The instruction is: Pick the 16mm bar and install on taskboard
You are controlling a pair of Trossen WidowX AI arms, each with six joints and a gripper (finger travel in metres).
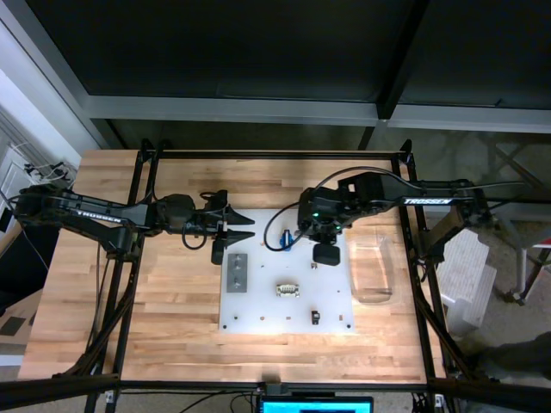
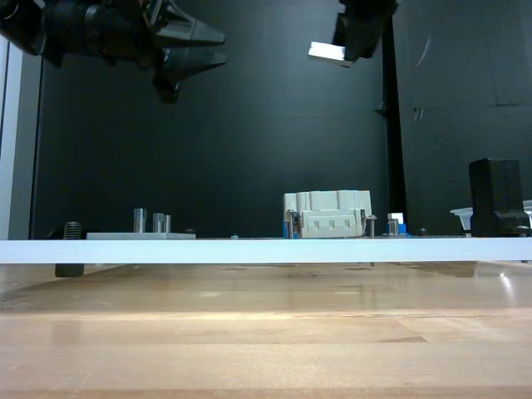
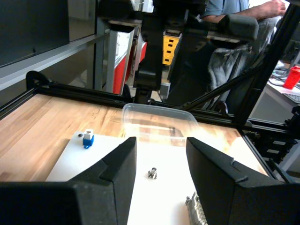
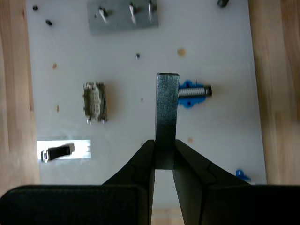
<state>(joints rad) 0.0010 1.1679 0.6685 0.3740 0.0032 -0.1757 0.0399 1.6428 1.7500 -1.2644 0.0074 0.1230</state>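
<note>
The 16mm bar point(image 4: 167, 107) is a dark square-section metal bar, held by one end in my right gripper point(image 4: 164, 146), which is shut on it. It hangs clear of the white taskboard point(image 4: 220, 56), above a blue mount point(image 4: 193, 92). In the high view the right gripper point(image 1: 320, 243) is over the board's far middle. In the low view it is high up point(image 2: 356, 37), well above the board. My left gripper point(image 1: 244, 225) stands open and empty over the board's far left edge, also raised point(image 2: 214, 47); its fingers point(image 3: 117, 168) frame the board.
On the board point(image 1: 258, 320) are a grey plate with pegs point(image 1: 236, 275), a beige connector point(image 1: 287, 291), a small black clip point(image 1: 316, 317) and a blue part point(image 1: 284, 242). A clear plastic tub point(image 1: 374, 271) sits at the board's right edge. A black block point(image 2: 497, 199) stands at the low view's right.
</note>
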